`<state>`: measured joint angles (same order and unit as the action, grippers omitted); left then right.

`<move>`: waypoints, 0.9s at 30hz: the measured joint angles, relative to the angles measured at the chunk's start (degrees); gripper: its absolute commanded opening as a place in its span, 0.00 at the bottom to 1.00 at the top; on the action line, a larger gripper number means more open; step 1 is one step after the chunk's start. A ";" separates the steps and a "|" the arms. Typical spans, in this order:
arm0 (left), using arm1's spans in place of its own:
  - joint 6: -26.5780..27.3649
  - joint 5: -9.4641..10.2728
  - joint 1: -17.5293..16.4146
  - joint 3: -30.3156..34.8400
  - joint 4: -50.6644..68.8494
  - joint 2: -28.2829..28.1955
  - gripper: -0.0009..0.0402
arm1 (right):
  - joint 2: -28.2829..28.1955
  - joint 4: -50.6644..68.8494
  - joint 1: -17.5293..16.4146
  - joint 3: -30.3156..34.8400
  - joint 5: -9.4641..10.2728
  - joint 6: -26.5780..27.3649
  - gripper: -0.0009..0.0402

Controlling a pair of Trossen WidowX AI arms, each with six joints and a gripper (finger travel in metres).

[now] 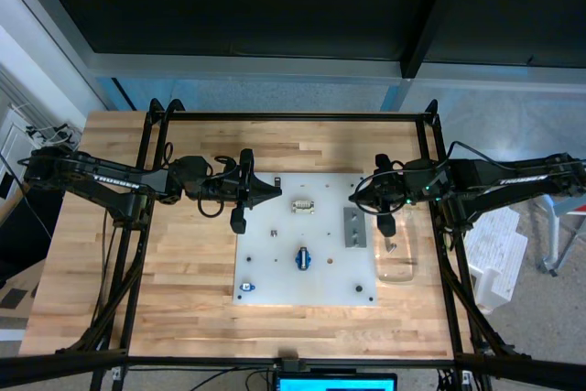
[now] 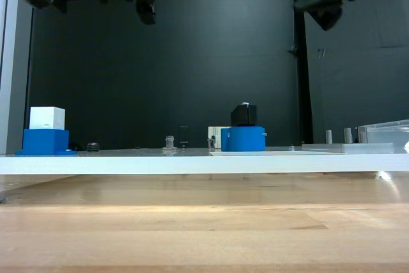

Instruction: Pick the 16mm cylinder and install on the taskboard

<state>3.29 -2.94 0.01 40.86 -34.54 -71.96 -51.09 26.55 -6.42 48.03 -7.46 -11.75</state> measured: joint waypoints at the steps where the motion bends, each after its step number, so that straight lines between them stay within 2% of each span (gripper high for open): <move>1: 0.00 0.00 0.00 -0.02 0.00 0.00 0.02 | 0.00 2.67 -0.20 0.68 0.00 -0.26 0.02; 9: 0.00 0.00 0.00 0.00 0.00 0.00 0.02 | 0.00 16.48 -1.86 3.93 0.02 -2.05 0.02; 27: 0.00 0.00 0.00 0.00 0.00 0.00 0.02 | 0.00 29.53 -4.35 4.09 0.28 -6.47 0.02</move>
<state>3.29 -2.94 0.01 40.86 -34.54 -71.96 -51.09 56.07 -10.76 52.12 -7.18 -18.22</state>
